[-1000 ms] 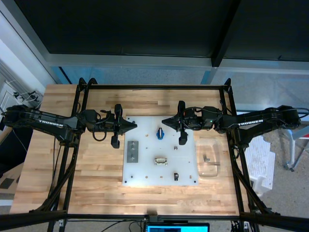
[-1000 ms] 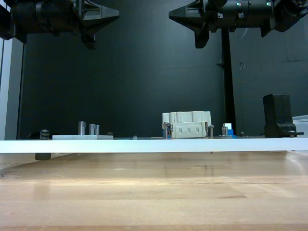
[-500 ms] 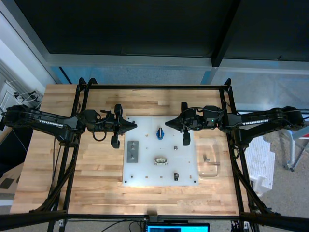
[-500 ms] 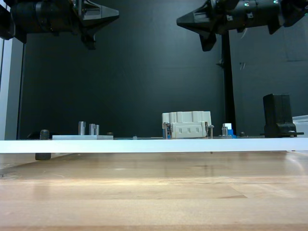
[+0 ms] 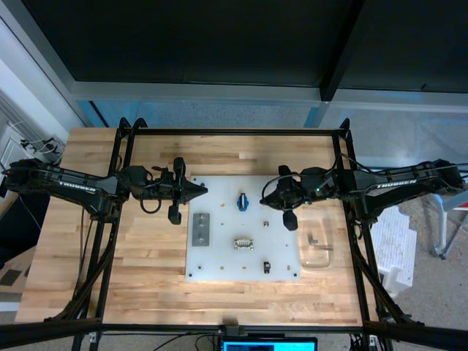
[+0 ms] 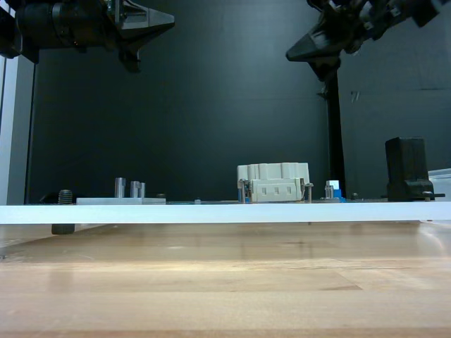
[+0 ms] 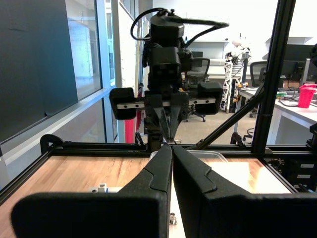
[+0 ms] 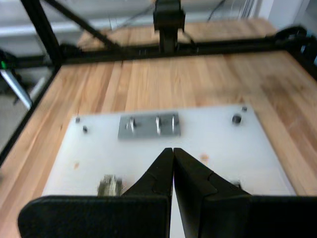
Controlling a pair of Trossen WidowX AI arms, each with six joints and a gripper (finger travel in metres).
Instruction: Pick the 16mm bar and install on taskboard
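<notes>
The taskboard is a white square plate in the middle of the table, also seen edge-on in the low view. The 16mm bar is a tiny grey peg lying in the clear tray right of the board. My right gripper hangs shut and empty high above the board's far right part, nose tilted down, well left of the bar. My left gripper hovers shut and empty over the board's far left corner. Both wrist views show fingers pressed together.
On the board sit a grey two-holed metal block, a blue knob, a silver connector and a small black part. A black frame rings the wooden table.
The right arm has drawn back to the right and tipped its gripper downward toward the board. The left arm has stayed still.
</notes>
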